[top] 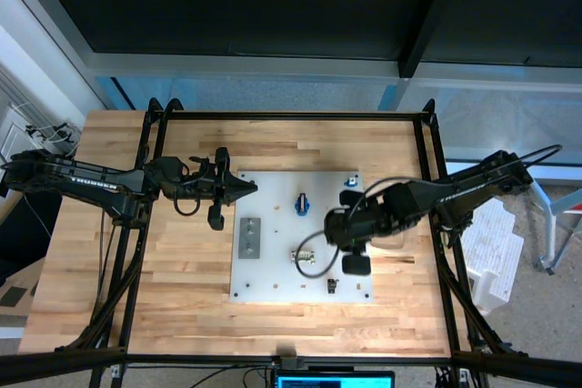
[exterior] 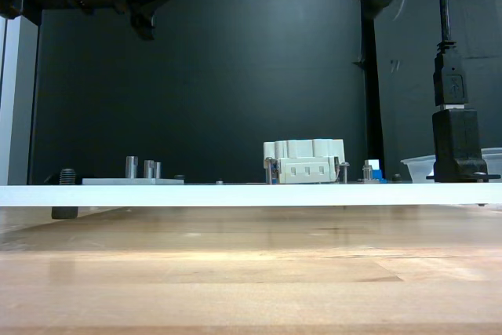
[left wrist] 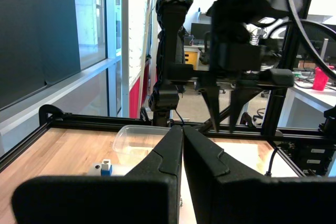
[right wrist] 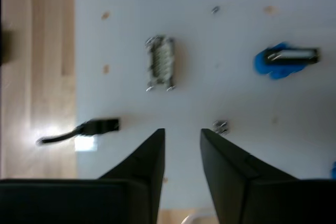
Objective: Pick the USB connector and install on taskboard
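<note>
Shows the USB connector (right wrist: pixel 107 125) standing upright on the taskboard (top: pixel 273 281), close to the plate's near edge and right of its middle, with a black cable (exterior: pixel 445 5) rising from the top end. From bench height, reads as a slim plug body over a wider black base resting on the plate. Held by neither arm. Sits nearer the front edge of the bench (top: pixel 182 270) than the cream connector (top: pixel 303 256) does, to that part's right and apart from it

Finds the right gripper (right wrist: pixel 182 132) hanging over the right half of the taskboard, pointed straight down, fingers spread with a clear gap between the tips. Raised well above the plate, farther from the bench's front edge than the USB connector and not touching it

Puts the left gripper (left wrist: pixel 182 129) high over the taskboard's far left corner, lying level and aimed toward the bench's right edge, fingers pressed together

Elsewhere on the plate: a blue knob (top: pixel 302 203) toward the far edge near the middle, a grey block (top: pixel 249 236) by the left edge
</note>
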Robot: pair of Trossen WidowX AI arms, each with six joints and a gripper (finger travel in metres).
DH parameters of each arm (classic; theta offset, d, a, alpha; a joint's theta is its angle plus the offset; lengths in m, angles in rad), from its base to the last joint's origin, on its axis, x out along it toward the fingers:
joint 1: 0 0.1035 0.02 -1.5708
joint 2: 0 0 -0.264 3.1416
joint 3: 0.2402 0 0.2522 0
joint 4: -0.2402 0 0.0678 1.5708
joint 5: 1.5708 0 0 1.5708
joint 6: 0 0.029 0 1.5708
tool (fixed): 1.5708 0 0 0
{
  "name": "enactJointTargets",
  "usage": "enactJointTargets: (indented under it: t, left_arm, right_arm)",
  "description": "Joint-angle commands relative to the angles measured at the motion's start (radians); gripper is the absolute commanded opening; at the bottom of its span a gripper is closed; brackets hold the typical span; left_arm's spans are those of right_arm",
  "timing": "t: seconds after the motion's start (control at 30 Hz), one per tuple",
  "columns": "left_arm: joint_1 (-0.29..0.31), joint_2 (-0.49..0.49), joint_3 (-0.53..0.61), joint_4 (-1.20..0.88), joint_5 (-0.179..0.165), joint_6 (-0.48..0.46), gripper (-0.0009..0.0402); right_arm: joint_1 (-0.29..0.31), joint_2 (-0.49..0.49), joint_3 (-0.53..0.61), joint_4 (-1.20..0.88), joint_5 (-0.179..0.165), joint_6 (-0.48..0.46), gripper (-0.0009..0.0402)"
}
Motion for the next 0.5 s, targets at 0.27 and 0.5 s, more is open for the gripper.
enactJointTargets:
  t: [0.27,0.5]
  left_arm:
    - [0.0,0.0,0.0,0.0,0.0,0.0,0.0]
    - [0.0,0.0,0.0,0.0,0.0,0.0,0.0]
  right_arm:
    - [-0.161,-0.106,-0.105,0.208,-0.005,-0.14,0.0007]
    - [-0.238,-0.19,-0.213,0.423,-0.005,-0.201,0.0]
